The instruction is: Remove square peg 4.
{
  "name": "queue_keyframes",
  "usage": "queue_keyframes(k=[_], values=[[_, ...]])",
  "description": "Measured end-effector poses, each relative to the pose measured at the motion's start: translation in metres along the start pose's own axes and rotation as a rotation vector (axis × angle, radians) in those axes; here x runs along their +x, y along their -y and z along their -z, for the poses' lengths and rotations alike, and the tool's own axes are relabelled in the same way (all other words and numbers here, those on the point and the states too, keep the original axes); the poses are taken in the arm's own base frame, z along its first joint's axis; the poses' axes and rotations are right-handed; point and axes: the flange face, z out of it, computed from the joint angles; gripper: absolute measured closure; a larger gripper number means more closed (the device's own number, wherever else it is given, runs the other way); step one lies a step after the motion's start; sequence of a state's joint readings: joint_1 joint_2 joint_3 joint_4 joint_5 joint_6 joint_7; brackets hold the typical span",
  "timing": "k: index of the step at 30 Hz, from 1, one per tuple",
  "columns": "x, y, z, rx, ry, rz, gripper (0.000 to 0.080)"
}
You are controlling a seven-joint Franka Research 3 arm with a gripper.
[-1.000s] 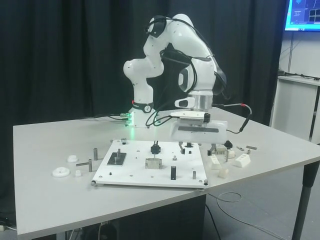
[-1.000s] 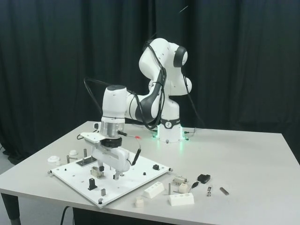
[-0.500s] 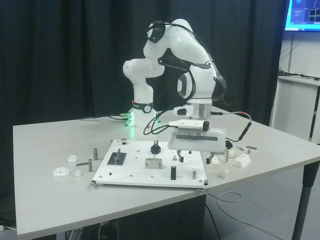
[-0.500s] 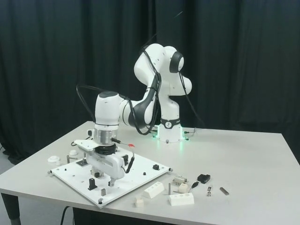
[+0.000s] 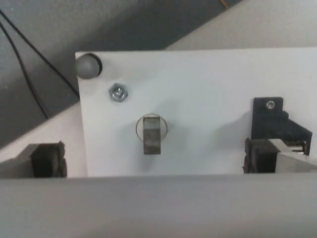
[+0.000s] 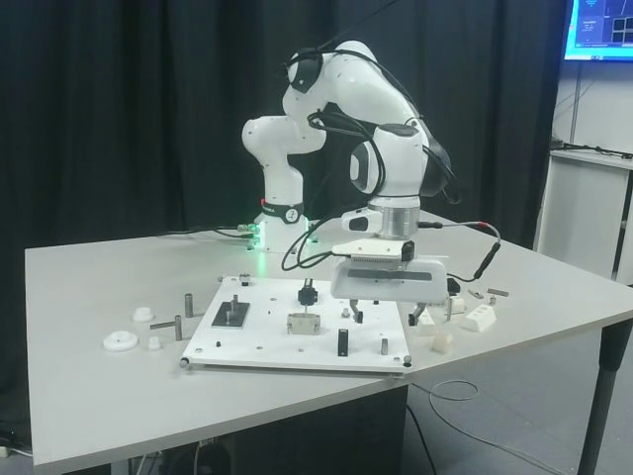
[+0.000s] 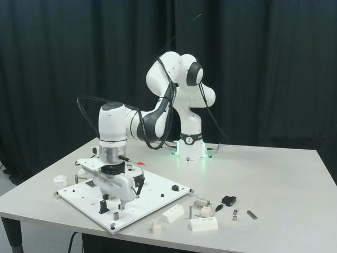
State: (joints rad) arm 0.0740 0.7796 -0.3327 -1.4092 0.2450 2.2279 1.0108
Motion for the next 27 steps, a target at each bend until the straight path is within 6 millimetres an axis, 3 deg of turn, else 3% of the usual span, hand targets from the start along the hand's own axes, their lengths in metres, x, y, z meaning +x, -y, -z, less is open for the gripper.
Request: queue_keyframes(k=[27], values=[[0.010,0.007,-0.014,-0.027,0.023,-0.019,0.0003]])
